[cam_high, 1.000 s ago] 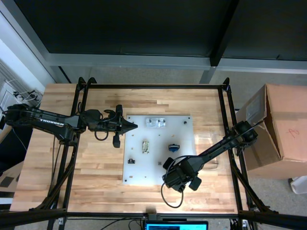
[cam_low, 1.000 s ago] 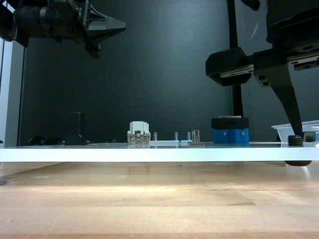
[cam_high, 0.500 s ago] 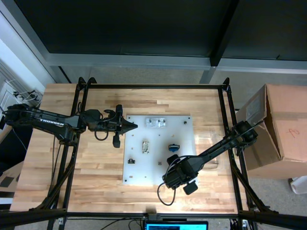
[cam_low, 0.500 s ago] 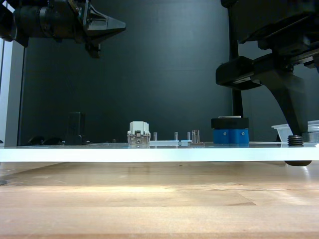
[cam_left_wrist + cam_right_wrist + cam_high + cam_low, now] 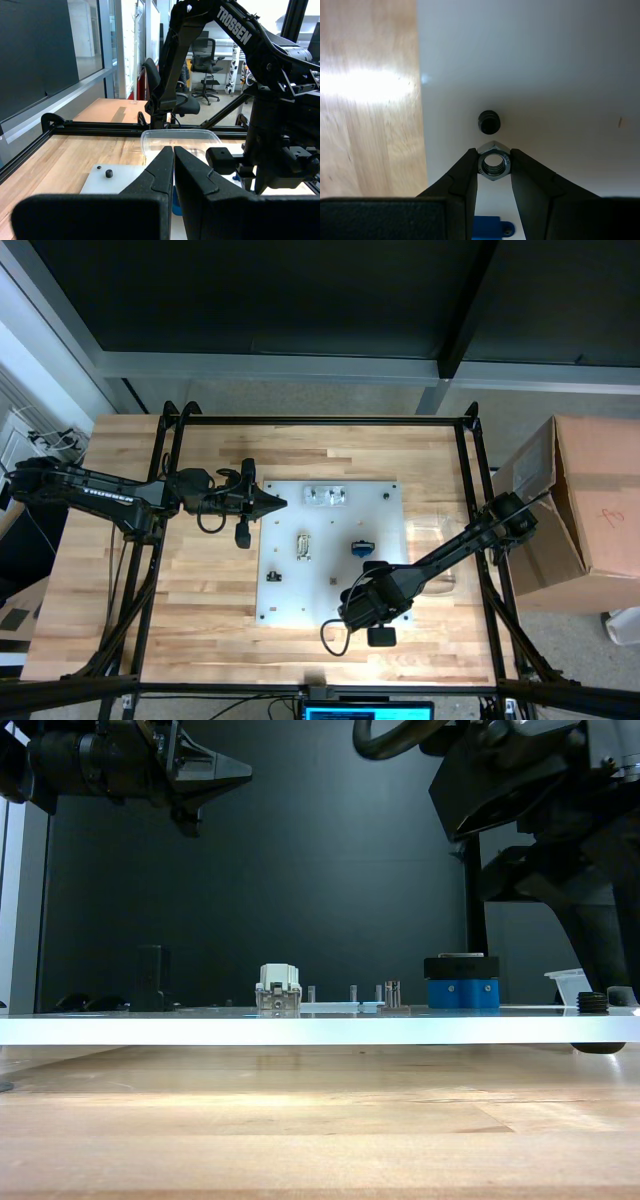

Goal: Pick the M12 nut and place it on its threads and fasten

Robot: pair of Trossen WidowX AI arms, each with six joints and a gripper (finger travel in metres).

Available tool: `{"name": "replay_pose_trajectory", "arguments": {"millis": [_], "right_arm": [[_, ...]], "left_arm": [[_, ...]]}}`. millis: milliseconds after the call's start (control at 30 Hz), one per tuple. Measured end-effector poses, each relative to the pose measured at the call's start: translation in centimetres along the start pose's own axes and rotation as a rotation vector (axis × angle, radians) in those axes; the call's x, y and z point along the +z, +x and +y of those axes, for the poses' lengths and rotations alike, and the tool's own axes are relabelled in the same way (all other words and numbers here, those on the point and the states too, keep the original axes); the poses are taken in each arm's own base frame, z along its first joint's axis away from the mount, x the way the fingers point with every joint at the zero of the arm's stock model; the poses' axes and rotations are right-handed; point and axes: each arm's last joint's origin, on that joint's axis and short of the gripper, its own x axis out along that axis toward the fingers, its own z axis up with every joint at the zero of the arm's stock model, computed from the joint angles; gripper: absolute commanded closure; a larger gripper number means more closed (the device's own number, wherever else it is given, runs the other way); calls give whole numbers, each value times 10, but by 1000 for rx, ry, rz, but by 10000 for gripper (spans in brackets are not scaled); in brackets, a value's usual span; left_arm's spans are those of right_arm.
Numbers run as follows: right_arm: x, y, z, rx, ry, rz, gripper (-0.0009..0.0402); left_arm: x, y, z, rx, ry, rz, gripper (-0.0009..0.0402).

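The M12 nut (image 5: 493, 166) is clear of its stud (image 5: 489, 122): far left of the stud the left pincer (image 5: 282, 503) hangs pressed together, while the right pincer (image 5: 493, 156) pinches the nut just beside the stud, so lowering it off-centre could cross-thread or jam it.

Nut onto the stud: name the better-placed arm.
Right. The right gripper holds the nut close by the bare stud; the left gripper hangs high at the board's left edge.

Robotics lab. Evidence: left arm (image 5: 100, 495) and right arm (image 5: 450, 552) mounted on a wooden bench (image 5: 200, 580) inside a black frame (image 5: 320, 421), over a white task board (image 5: 300, 602). Office chairs (image 5: 209, 55) and a glazed wall (image 5: 85, 40) stand behind; a cardboard box (image 5: 585, 500) stands beside.
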Motion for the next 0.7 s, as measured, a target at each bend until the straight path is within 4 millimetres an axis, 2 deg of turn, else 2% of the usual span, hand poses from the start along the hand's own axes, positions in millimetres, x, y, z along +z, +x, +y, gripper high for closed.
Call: {"name": "replay_pose_trajectory", "arguments": {"millis": [333,700], "right_arm": [[0,0,0,0,383,0,384],[0,0,0,0,400,0,384]], "left_arm": [[0,0,0,0,0,0,393],[0,0,0,0,0,0,393]]}}
